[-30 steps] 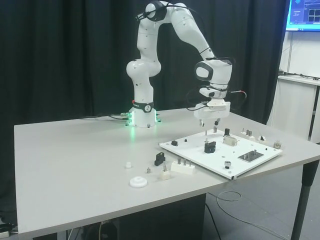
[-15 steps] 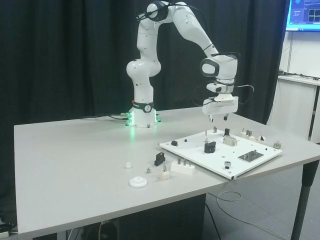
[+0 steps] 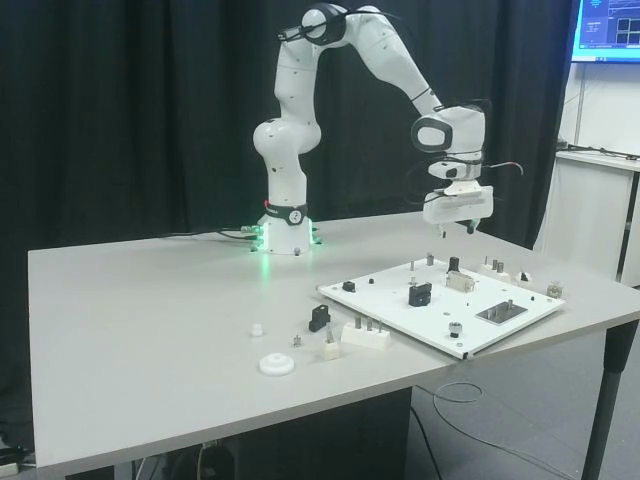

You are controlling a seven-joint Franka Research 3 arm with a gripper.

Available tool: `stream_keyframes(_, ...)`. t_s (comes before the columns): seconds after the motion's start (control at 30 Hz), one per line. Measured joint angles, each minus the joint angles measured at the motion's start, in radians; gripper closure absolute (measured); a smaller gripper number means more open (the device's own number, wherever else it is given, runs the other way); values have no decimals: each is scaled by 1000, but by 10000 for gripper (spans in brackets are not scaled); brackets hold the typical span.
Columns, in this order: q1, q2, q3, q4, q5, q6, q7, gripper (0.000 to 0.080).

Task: Pick round peg 1.

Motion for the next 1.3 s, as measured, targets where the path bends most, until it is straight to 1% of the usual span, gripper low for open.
stream_keyframes(0.2, 14, 33, 29, 25, -2, 29, 59, 3)
stream_keyframes(0.3, 20, 53, 35, 40, -4, 42, 79, 3)
stream_keyframes(0.6, 32, 121, 36, 95, -16, 74, 104, 3)
stream_keyframes(1.0, 32, 213, 23, 187, -55, 74, 120, 3)
stream_keyframes(1.3, 36, 265, 21, 232, -57, 65, 121, 3)
